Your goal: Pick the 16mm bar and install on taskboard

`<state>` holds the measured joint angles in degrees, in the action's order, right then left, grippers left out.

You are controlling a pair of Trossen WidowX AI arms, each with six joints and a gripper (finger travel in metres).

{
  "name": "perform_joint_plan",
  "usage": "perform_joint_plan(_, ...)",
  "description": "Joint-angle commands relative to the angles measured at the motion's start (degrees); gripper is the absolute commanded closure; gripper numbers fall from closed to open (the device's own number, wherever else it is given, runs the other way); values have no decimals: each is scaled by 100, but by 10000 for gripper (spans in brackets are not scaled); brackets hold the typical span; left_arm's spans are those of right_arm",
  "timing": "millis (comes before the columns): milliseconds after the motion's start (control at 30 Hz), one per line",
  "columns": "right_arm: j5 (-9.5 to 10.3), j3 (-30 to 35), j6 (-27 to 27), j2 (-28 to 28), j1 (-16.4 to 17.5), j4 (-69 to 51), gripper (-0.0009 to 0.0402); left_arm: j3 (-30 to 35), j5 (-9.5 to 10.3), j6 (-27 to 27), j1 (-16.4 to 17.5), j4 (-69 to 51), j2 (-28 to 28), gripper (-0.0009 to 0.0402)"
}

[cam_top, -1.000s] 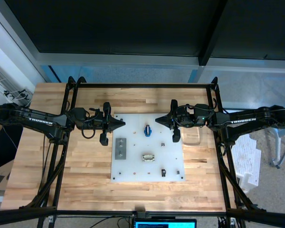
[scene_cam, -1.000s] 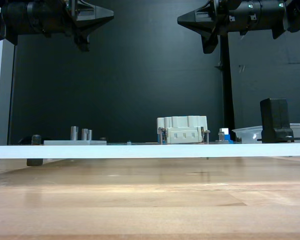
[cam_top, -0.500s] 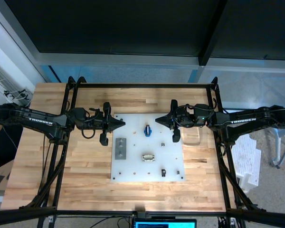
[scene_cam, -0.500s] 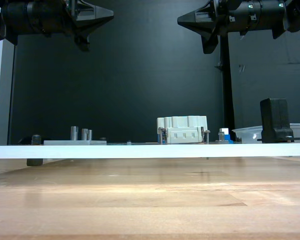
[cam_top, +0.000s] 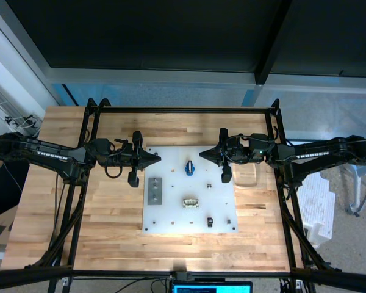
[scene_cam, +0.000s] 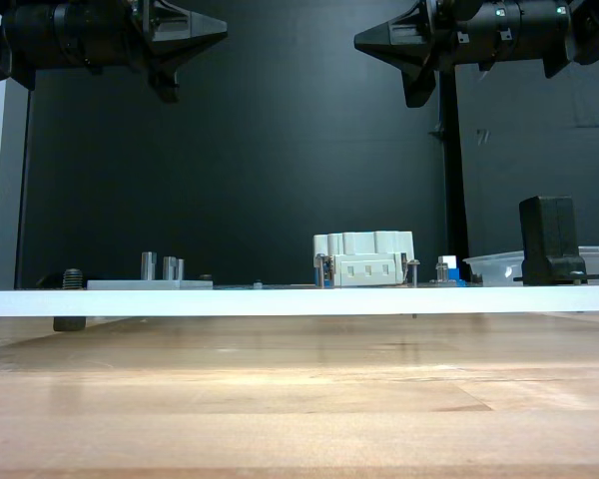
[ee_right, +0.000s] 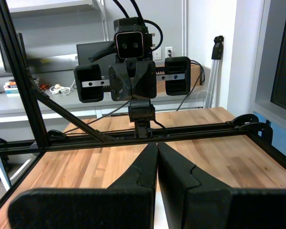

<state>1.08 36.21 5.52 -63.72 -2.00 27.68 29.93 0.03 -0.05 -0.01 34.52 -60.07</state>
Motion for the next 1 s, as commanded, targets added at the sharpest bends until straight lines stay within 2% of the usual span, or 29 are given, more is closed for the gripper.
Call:
perform_joint_plan(33,-2,2,4,0,2,2,393,2,-2,0,2,2,-2,393)
perform_joint_plan(800,-2,4,-2,-2,0,9,393,2,-2,0,2,2,-2,393)
perform_joint_plan(1000,-4,4,-306,-2,7,31,393,2,-2,0,2,2,-2,393)
